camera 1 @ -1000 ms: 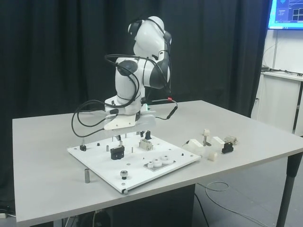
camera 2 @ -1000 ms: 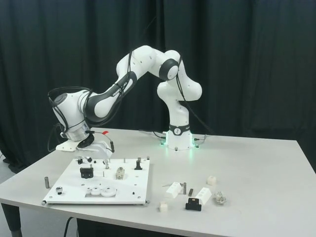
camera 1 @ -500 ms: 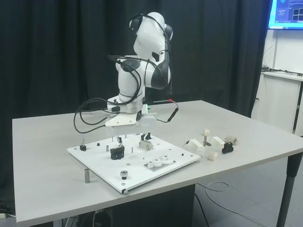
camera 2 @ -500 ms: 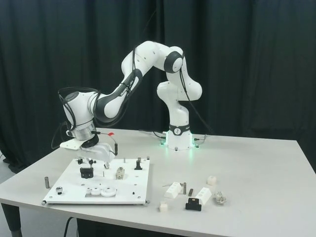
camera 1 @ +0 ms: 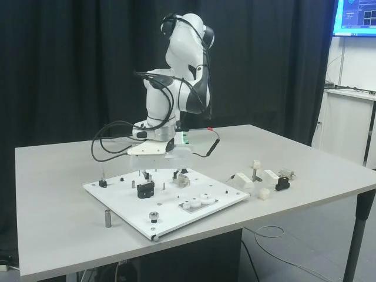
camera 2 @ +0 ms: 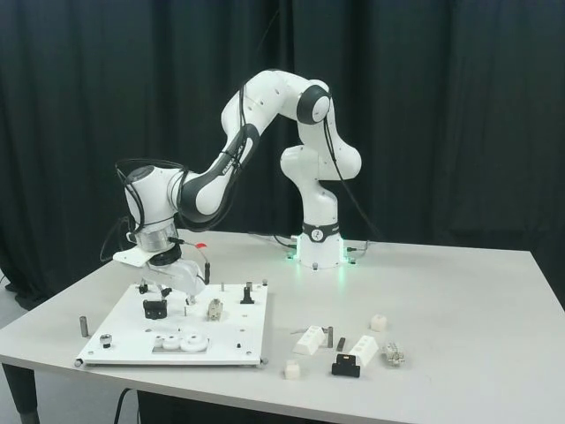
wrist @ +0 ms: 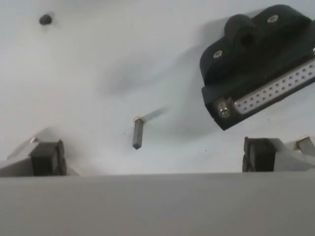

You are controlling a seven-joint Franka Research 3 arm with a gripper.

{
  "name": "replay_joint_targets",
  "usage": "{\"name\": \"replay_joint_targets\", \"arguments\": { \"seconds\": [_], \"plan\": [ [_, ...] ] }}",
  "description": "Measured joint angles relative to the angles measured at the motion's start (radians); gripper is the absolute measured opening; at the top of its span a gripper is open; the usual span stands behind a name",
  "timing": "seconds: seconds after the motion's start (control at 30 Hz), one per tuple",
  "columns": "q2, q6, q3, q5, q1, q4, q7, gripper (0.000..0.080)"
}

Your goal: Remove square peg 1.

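Square peg 1 (wrist: 138, 133) stands upright in the white assembly board (camera 1: 123, 197), a thin grey pin seen from above in the wrist view between the two black fingertips (wrist: 47, 158) of the gripper (wrist: 152, 157). The fingers are spread wide apart, one to each side of the peg and clear of it, holding nothing. Just beside the peg on the board sits a black D-sub connector (wrist: 261, 69) with its rows of pins showing, and a small black screw head (wrist: 45, 19) lies farther off. In the second room view the white Franka arm (camera 2: 238, 150) reaches from its base down over the board's back part, the gripper (camera 2: 168, 281) hovering low above it. White gears (camera 1: 198, 203) sit near the board's front edge, and a dark cylinder (camera 1: 108, 218) stands on the grey table (camera 1: 53, 176) just beside the board. Loose white and black parts (camera 2: 349, 349) lie on the table, well apart from the board.
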Motion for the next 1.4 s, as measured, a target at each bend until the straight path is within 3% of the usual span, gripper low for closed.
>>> {"name": "replay_joint_targets", "arguments": {
  "seconds": [0.47, 0.8, 1.4],
  "plan": [
    [-0.067, 0.165, 0.018, 0.002, 0.011, -0.135, -0.001, 0.08],
    [-0.085, 0.274, 0.028, 0.003, 0.021, -0.203, -0.002, 0.08],
    [-0.086, 0.351, 0.042, 0.026, 0.023, -0.246, -0.002, 0.08]
  ]
}}
